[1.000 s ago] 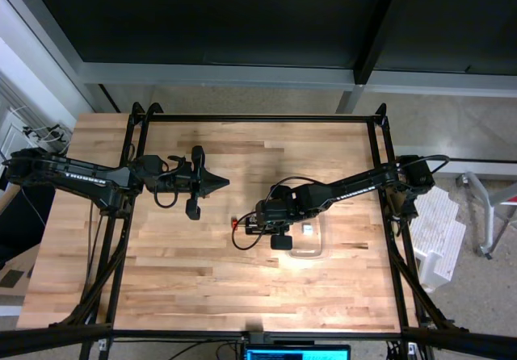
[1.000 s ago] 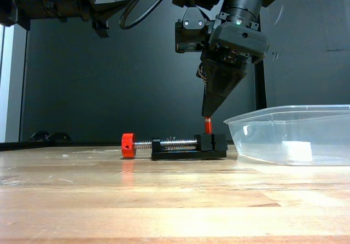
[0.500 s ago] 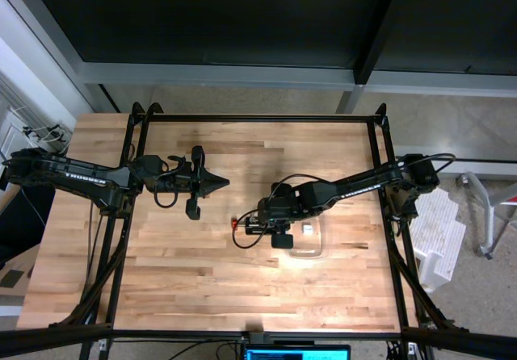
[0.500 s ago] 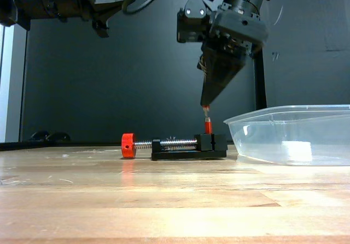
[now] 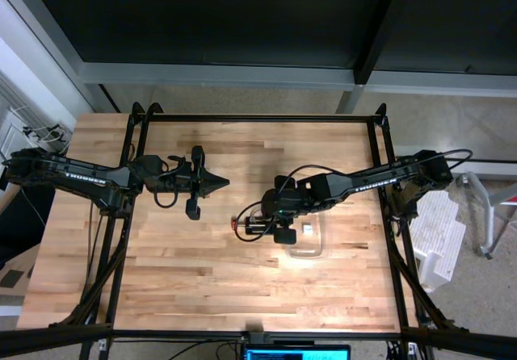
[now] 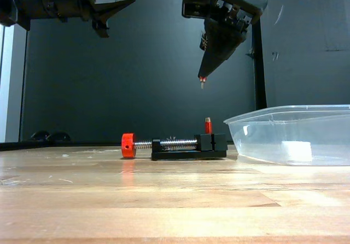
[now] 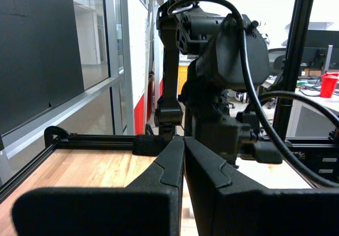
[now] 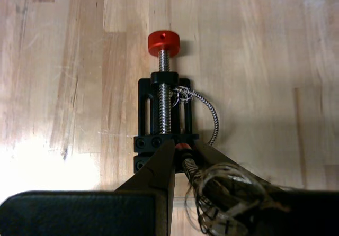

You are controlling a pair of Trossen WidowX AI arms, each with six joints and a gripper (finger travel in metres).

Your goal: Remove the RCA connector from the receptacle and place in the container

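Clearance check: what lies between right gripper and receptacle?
Low view: bare air; right gripper, shut on RCA connector, hangs above receptacle; left gripper high at left.

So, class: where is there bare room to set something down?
Bare: near edge of the table. Crowded middle: container, receptacle, right pincer above it holding the RCA connector; left pincer, shut, hovers left of centre.
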